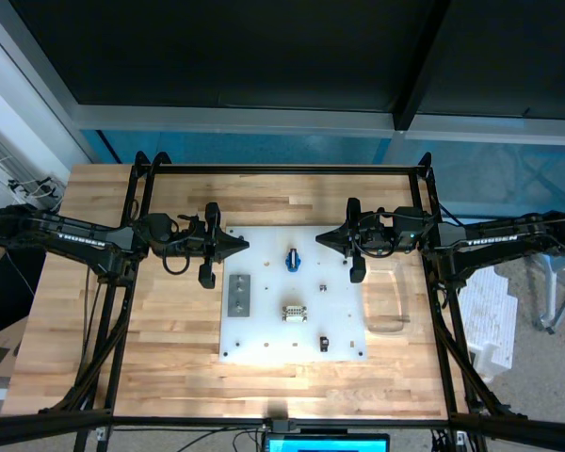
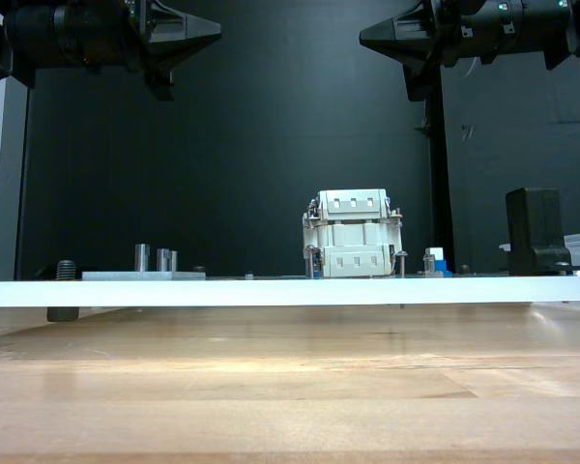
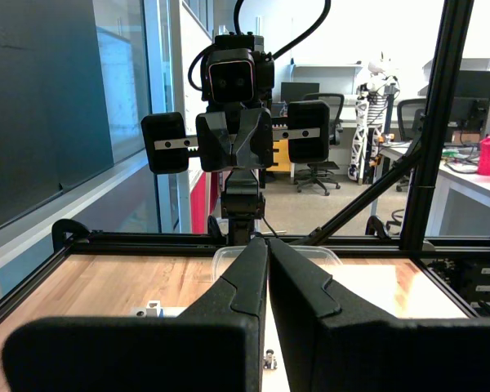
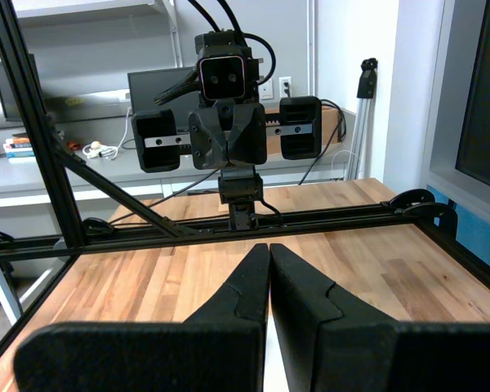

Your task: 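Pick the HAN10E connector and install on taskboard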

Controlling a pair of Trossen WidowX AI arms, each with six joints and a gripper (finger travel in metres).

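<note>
The beige-grey HAN10E connector (image 1: 295, 313) (image 2: 353, 236) sits upright on the white taskboard (image 1: 264, 344) (image 2: 271, 292), near its middle, with silvery end tabs showing. My left gripper (image 1: 245, 243) (image 2: 216, 36) (image 3: 267, 245) hovers high over the board's left rear edge, fingers pressed together, holding nothing. My right gripper (image 1: 320, 237) (image 2: 364, 39) (image 4: 269, 249) hangs opposite over the right rear edge, also shut and empty. Both point inward at each other, well above the connector.
On the board stand a grey metal block (image 1: 238, 294) with two holes, a blue upright part (image 1: 292, 258) and a small black part (image 1: 325, 343) (image 2: 536, 232). A clear plastic tray (image 1: 391, 299) lies right of the board. A black frame (image 1: 282, 169) surrounds the wooden table.
</note>
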